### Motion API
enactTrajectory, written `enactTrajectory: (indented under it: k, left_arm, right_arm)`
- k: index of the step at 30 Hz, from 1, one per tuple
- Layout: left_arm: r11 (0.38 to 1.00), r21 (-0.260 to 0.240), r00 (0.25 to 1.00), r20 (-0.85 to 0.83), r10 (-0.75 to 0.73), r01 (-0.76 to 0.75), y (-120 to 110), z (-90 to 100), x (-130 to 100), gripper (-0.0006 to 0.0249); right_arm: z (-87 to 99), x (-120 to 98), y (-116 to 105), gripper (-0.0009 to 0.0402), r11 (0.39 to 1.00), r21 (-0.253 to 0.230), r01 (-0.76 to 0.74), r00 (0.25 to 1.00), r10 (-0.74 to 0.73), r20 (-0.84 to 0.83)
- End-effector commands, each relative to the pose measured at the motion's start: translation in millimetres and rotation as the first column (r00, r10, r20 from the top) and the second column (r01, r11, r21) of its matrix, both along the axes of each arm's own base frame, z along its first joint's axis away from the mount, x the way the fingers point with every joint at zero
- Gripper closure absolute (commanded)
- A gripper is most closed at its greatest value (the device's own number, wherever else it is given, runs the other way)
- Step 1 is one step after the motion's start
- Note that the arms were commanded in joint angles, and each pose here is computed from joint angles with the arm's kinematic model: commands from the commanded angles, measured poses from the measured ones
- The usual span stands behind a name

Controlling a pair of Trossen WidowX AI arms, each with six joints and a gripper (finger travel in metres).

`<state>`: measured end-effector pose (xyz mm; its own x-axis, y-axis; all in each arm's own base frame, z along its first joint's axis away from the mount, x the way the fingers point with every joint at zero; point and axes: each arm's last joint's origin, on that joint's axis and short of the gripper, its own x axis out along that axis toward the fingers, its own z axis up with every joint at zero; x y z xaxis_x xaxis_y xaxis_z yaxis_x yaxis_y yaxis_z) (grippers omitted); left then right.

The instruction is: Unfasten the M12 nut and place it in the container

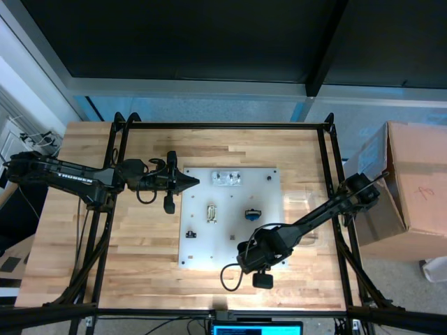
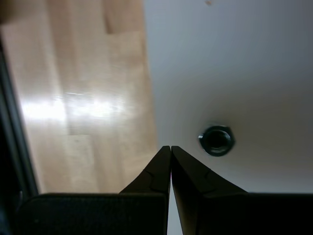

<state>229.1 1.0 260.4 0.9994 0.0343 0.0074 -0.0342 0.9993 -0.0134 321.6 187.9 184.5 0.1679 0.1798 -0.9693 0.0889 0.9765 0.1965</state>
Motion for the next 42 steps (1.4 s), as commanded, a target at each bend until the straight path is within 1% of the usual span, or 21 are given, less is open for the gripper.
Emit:
enactTrajectory:
  k: [1, 3, 4, 8, 9, 10, 15, 17, 20, 24, 25, 26, 28, 31, 34, 36, 39, 42]
  left_arm:
    - [1.000, 0.000, 1.000, 0.000, 0.000, 0.000, 0, 0.1, 0, 0.0243]
    - [1.000, 0.000, 1.000, 0.000, 0.000, 0.000, 0, 0.1, 0, 0.0243]
    - [1.000, 0.000, 1.000, 0.000, 0.000, 0.000, 0, 0.1, 0, 0.0243]
    - [1.000, 0.000, 1.000, 0.000, 0.000, 0.000, 0, 0.1, 0, 0.0243]
    - [1.000, 0.000, 1.000, 0.002, 0.000, 0.000, 0, 0.2, 0, 0.0243]
    - [1.000, 0.000, 1.000, 0.001, 0.000, 0.000, 0, 0.2, 0, 0.0243]
    - [1.000, 0.000, 1.000, 0.004, 0.001, -0.001, 0, 0.6, 0, 0.0243]
    - [1.000, 0.000, 1.000, -0.001, 0.000, 0.000, 0, 0.0, 0, 0.0243]
    - [1.000, 0.000, 1.000, -0.001, 0.000, 0.000, 0, 0.0, 0, 0.0243]
    - [1.000, 0.000, 1.000, 0.001, 0.001, -0.001, 0, 0.2, 0, 0.0243]
    - [1.000, 0.000, 1.000, -0.002, 0.001, -0.001, 0, -0.1, 0, 0.0243]
    - [1.000, 0.000, 1.000, -0.003, 0.000, 0.000, 0, -0.3, 0, 0.0243]
    - [1.000, 0.000, 1.000, -0.002, 0.000, 0.000, 0, -0.1, 0, 0.0243]
    - [1.000, 0.000, 1.000, 0.000, 0.001, -0.001, 0, 0.2, 0, 0.0243]
    - [1.000, 0.000, 1.000, 0.000, 0.000, 0.000, 0, 0.1, 0, 0.0243]
    - [1.000, 0.000, 1.000, 0.000, 0.000, 0.000, 0, 0.1, 0, 0.0243]
    - [1.000, 0.000, 1.000, 0.000, 0.000, 0.000, 0, 0.1, 0, 0.0243]
    - [1.000, 0.000, 1.000, 0.000, 0.000, 0.000, 0, 0.1, 0, 0.0243]
  right_arm:
    - [-2.9, -1, -2, 0.0394, 0.999, -0.043, 0.018, 1.000, -0.018, -0.001]
    - [-0.4, -4, -7, 0.0393, 0.986, -0.148, 0.074, 0.997, -0.074, 0.011]
    - [1.9, -6, -9, 0.0394, 0.979, -0.183, 0.086, 0.996, -0.086, 0.006]
    - [15.5, -12, -14, 0.0394, 0.960, -0.269, 0.078, 0.995, -0.091, -0.036]
    - [17.9, -13, -15, 0.0393, 0.955, -0.285, 0.078, 0.995, -0.093, -0.036]
    - [20.6, -14, -16, 0.0393, 0.954, -0.290, 0.078, 0.995, -0.093, -0.037]
    - [28.1, -14, -16, 0.0393, 0.958, -0.272, 0.085, 0.996, -0.093, -0.016]
    - [30.3, -13, -15, 0.0393, 0.965, -0.250, 0.085, 0.996, -0.093, -0.018]
    - [34.0, -11, -11, 0.0393, 0.983, -0.165, 0.080, 0.996, -0.085, -0.019]
    - [38.7, -5, -4, 0.0393, 0.997, -0.037, 0.061, 0.998, -0.061, -0.001]
    - [38.0, -4, -3, 0.0393, 0.998, -0.011, 0.055, 0.998, -0.055, 0.005]
    - [35.9, -2, -2, 0.0393, 0.999, 0.001, 0.053, 0.999, -0.053, 0.012]
    - [29.6, 0, -1, 0.0393, 0.999, 0.000, 0.054, 0.998, -0.054, 0.015]
    - [15.9, 1, -1, 0.0393, 0.999, -0.023, 0.042, 0.999, -0.042, 0.000]
    - [4.5, 3, 0, 0.0393, 0.999, -0.031, 0.041, 0.999, -0.042, -0.013]
    - [0.9, 2, -1, 0.0393, 0.998, -0.036, 0.042, 0.999, -0.043, -0.016]
    - [-1.2, 2, -2, 0.0393, 0.997, -0.057, 0.048, 0.999, -0.048, -0.005]
    - [-2.5, 1, -2, 0.0393, 0.997, -0.060, 0.046, 0.999, -0.047, -0.010]
